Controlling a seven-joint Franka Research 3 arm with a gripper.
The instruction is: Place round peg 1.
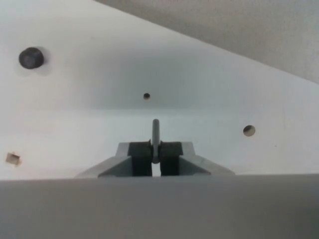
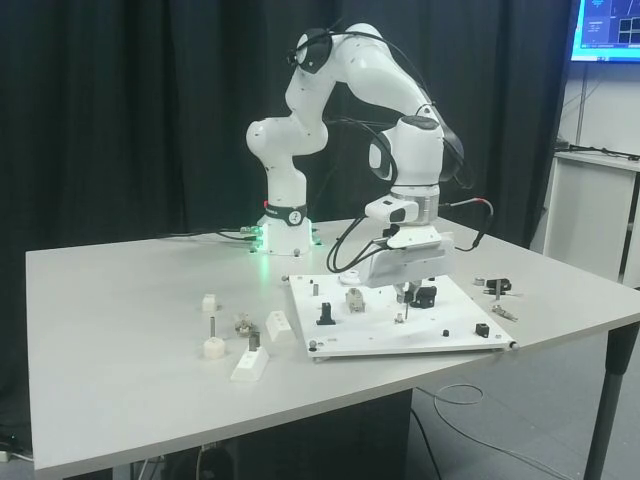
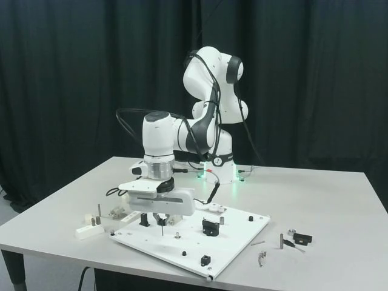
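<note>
Closest in, the pincer is clamped tight on peg 1, a thin grey pin sticking straight out past the black pads. The peg tip looks just above the white board, not touching as far as I can tell.

A bit further along the board there's a small dark hole, near the peg tip but slightly off its line. My guess is that's the target, though another hole sits well off to one side. A black knob is far out on the other side, no risk there.

From the room views the arm hangs straight down over the board, which lies tilted on the grey counter, peg near vertical.

To do this well I'd say: line up over the hole first, keep the peg upright, then go down slowly. Thin peg, tight hole, so any tilt probably jams it. Only let go once it's seated.
</note>
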